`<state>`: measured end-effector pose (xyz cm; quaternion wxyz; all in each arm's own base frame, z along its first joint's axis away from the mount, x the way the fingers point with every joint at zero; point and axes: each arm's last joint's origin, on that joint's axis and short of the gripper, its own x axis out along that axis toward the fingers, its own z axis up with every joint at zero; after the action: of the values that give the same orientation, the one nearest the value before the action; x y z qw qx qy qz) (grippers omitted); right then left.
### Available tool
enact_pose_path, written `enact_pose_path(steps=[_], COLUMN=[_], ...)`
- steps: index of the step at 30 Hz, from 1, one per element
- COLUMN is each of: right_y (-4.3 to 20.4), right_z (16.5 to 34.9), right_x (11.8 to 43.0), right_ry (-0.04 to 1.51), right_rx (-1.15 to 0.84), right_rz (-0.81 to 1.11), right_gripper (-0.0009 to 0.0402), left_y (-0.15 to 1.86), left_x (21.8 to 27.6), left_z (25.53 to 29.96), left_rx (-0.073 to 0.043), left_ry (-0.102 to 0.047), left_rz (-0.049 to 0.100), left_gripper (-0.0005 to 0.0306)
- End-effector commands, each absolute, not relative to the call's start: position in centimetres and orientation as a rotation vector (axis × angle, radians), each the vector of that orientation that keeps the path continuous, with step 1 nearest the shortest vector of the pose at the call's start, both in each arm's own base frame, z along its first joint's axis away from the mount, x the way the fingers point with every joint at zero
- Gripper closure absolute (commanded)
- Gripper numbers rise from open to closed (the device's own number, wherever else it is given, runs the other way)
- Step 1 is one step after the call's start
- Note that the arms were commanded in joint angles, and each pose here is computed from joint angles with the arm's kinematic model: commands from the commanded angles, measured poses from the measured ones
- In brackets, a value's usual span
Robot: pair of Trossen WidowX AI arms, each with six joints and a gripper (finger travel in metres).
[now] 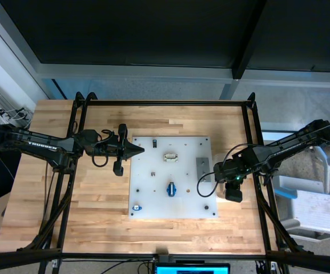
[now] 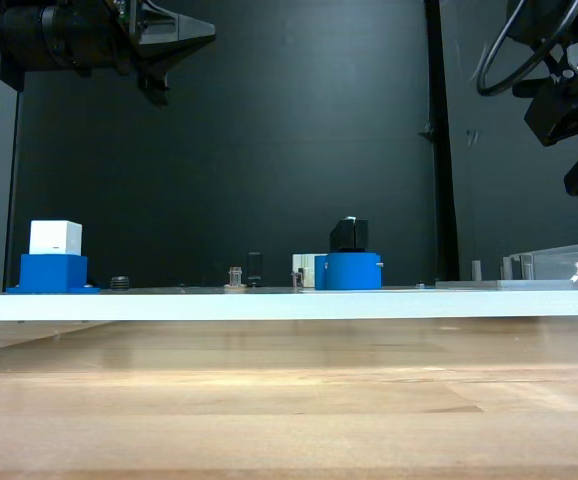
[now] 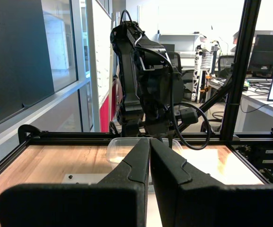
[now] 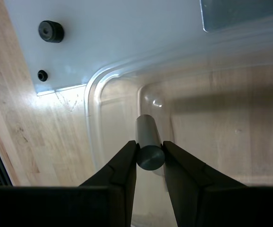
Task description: Pick the 16mm cylinder and place it in the container
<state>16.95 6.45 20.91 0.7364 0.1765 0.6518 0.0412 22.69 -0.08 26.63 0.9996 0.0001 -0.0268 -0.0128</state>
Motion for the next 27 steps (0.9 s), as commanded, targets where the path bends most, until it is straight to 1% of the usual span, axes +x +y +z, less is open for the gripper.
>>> enact_pose_path(steps=[1,6,12,27], right_y=[6.44,6.33,6.31,6.39], right_z=[20.87,20.84,20.83,21.55], right_x=[16.94,16.96,16.95,17.15], right_ry=[1.434,1.423,1.423,1.413], right_rx=[0.39,0.366,0.371,0.375], right_rz=[0.083,0.052,0.04,0.044], right_gripper=[0.0296,0.0278,0.0266,0.0265], left_y=[-0.08,-0.08,-0.08,-0.07], left_x=[22.7,22.7,22.69,22.7], left_z=[26.64,26.64,26.65,26.64], left_rx=[0.0,0.0,0.0,0.0], left_ry=[-0.054,-0.054,-0.054,-0.054], left_rz=[-0.026,-0.026,-0.026,-0.025], left_gripper=[0.03,0.03,0.03,0.03])
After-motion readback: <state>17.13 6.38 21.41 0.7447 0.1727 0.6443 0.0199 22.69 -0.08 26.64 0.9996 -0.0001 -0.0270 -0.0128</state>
